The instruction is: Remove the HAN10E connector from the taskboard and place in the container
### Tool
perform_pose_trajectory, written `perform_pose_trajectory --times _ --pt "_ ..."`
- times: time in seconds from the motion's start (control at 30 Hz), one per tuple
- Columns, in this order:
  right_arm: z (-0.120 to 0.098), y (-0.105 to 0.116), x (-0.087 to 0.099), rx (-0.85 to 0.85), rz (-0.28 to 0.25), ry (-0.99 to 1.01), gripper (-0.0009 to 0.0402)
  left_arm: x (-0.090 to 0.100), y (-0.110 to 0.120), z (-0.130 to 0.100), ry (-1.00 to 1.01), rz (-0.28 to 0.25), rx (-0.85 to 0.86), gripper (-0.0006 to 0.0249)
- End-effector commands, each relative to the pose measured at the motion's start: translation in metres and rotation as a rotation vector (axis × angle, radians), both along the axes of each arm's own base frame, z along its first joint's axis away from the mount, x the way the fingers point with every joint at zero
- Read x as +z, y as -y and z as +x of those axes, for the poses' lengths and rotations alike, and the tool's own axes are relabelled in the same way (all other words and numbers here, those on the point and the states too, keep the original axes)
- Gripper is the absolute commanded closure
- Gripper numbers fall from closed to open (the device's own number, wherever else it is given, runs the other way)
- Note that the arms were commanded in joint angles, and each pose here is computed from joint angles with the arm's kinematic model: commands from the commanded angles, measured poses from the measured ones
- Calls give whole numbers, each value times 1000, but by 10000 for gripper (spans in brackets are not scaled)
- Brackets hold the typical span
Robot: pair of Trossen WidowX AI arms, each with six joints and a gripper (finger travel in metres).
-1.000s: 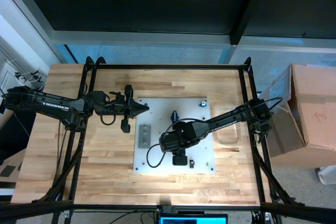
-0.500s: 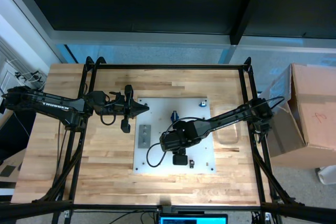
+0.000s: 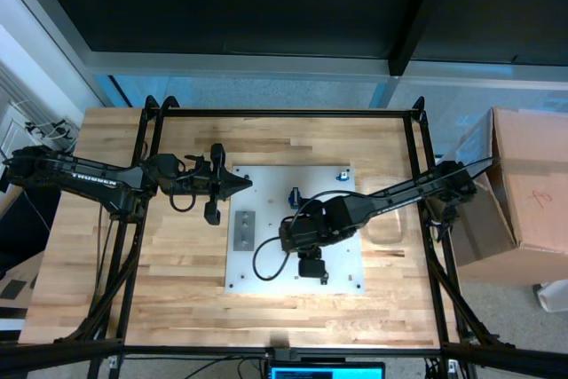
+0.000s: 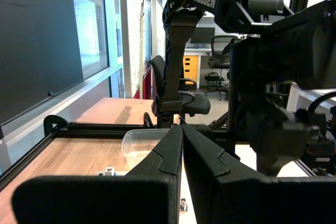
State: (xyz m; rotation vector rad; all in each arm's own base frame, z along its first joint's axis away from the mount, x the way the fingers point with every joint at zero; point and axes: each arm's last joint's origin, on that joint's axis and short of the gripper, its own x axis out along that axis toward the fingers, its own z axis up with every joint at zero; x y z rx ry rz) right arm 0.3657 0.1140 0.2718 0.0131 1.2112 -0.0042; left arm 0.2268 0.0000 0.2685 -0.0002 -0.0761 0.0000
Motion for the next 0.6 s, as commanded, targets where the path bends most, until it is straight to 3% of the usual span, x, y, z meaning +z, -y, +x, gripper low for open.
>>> perform_pose_trajectory --times 0.03,0.33,0.6 --pt "-8 -6 7 19 -2 -5 386 0 0 0 0 0 0 243" --pt "-30 -33 12 102 -20 -36 384 0 0 0 0 0 0 243" --pt "-58 -39 10 51 4 -58 384 0 0 0 0 0 0 243"
